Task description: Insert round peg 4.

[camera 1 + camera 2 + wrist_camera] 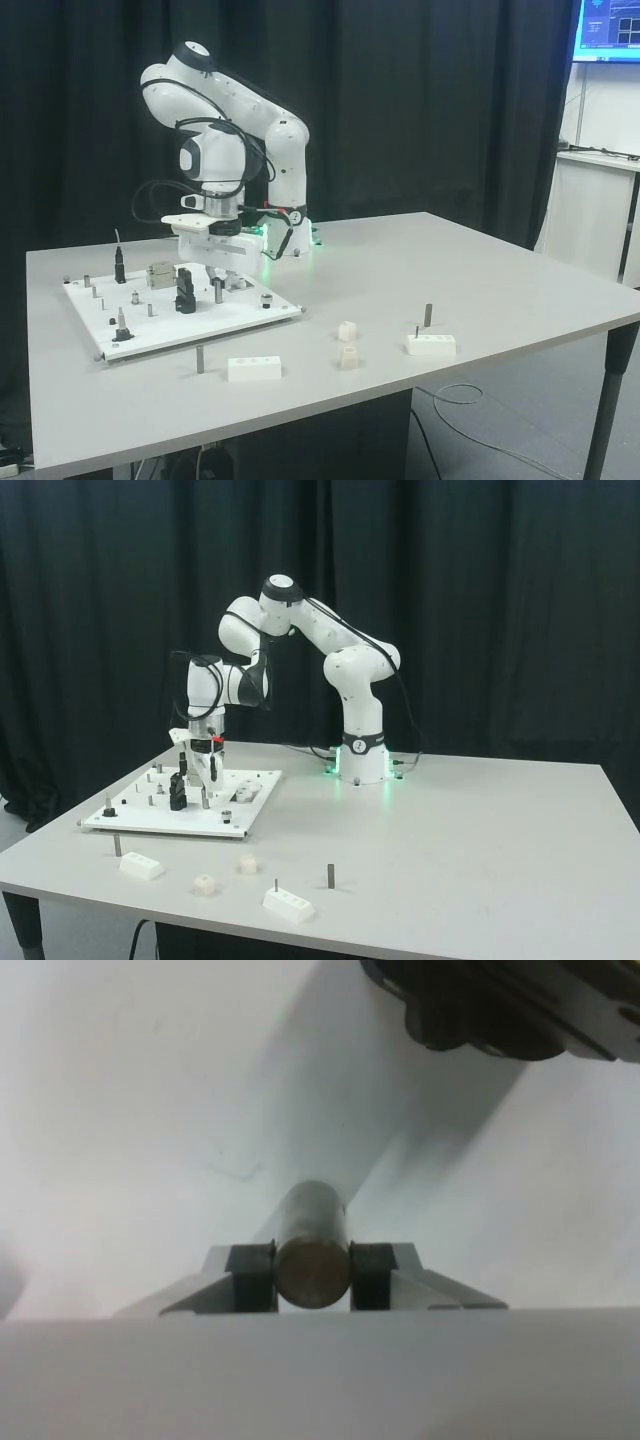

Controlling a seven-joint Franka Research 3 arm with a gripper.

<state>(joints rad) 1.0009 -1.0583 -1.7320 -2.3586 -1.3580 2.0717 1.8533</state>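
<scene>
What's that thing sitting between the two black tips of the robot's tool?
A round metal peg is clamped between the tool's two black fingertips, touching both. The wrist view shows it best, end-on, above the white board.

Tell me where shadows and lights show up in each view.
Wrist view: the peg, clamped in the end effector, casts a broad soft shadow across the white board. First room view: green light glows at the arm's base; a lit screen sits top right. Second room view: the same green glow at the base, black curtain behind.
</scene>
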